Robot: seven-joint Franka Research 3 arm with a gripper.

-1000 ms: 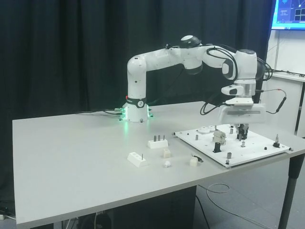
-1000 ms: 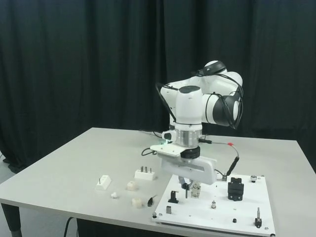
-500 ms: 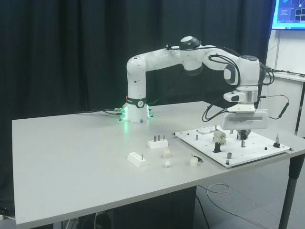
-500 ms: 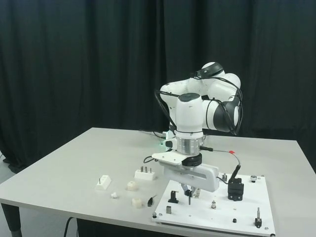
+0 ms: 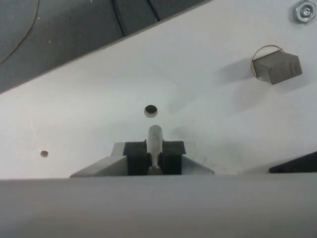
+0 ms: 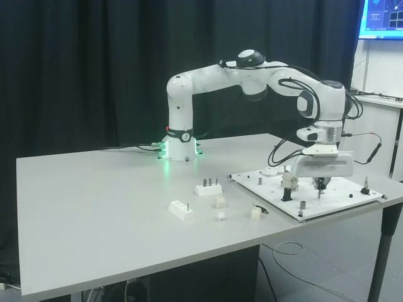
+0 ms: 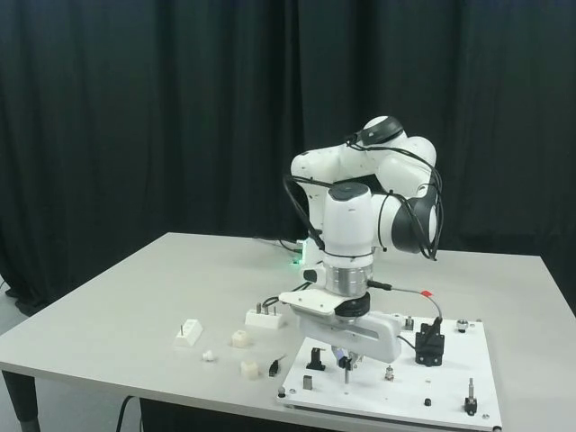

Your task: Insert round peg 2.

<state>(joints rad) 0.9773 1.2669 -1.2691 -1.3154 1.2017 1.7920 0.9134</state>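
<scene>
The fingers [image 5: 154, 157] are closed on the round peg [image 5: 155, 141], 1 black pad on each side of its shaft. The peg is a slim grey cylinder with a rounded tip, and it sticks out past the fingertips with its long axis running straight down toward the white board [image 5: 89, 124].

The relation that matters is between the peg's tip and the small dark round hole [image 5: 150, 110] in the board. In the wrist view the hole sits just beyond the tip, nearly in line with the shaft but a touch off to 1 side, and a gap of bare board shows between them. So the peg looks close to over the hole but probably not yet centred on it, and it is not yet inserted.

In both room views the gripper [image 6: 320, 184] hangs low over the board [image 6: 340, 200], which lies at the corner of the grey counter [image 6: 94, 195]; the peg [image 7: 346, 369] points down near the board's front part. I judge that the coming move calls for a small sideways correction, then a straight descent along the peg's axis.

A grey square block [image 5: 276, 67] sits in a recess well apart from the hole.
</scene>
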